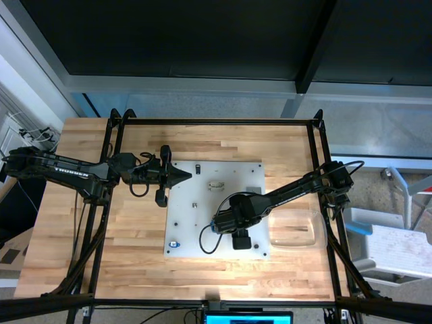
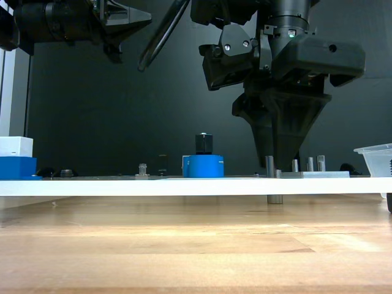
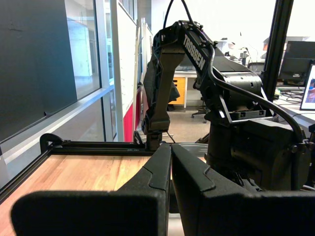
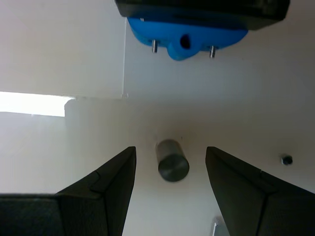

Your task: Pick the 16mm cylinder and place it in the container

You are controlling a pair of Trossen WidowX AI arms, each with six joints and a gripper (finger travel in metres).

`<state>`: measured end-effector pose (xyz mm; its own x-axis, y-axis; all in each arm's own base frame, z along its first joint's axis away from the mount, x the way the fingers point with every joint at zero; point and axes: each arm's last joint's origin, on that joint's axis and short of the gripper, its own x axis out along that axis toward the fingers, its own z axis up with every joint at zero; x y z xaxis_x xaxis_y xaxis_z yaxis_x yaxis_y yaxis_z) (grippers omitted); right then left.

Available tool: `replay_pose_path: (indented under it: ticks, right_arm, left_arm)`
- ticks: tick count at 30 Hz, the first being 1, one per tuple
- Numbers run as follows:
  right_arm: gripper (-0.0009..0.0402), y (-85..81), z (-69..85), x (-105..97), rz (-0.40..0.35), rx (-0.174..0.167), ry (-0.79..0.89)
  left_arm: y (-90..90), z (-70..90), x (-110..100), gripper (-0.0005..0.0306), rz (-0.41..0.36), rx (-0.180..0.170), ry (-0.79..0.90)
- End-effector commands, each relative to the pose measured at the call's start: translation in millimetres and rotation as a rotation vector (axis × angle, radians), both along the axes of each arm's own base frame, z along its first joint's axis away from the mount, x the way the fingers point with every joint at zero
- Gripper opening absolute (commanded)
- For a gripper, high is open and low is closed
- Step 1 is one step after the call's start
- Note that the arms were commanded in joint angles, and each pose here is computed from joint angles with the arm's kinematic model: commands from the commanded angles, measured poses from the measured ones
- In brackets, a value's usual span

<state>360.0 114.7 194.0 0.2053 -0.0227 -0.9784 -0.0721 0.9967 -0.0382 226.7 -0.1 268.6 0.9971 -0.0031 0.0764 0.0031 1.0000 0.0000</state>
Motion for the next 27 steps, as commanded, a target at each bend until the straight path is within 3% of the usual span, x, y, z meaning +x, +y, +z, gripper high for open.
replay_pose_path:
  ticks: [1, 8, 19, 27]
  right_arm:
    - [0.0196, -0.4, 0.0, -0.3, -0.001, -0.002, 0.003]
    - [0.0184, -0.5, 0.0, -0.2, 0.003, -0.002, 0.002]
    - [0.0090, -0.5, 1.0, -0.1, 0.019, -0.005, 0.003]
    - [0.0052, -0.2, 1.0, -0.1, 0.021, -0.005, 0.003]
  left_arm:
    - [0.0, 0.0, 0.1, 0.0000, 0.000, 0.000, 0.000]
    - [0.0, 0.0, 0.1, 0.0000, 0.000, 0.000, 0.000]
    - [0.0, 0.0, 0.1, 0.0000, 0.000, 0.000, 0.000]
    - [0.0, 0.0, 0.1, 0.0000, 0.000, 0.000, 0.000]
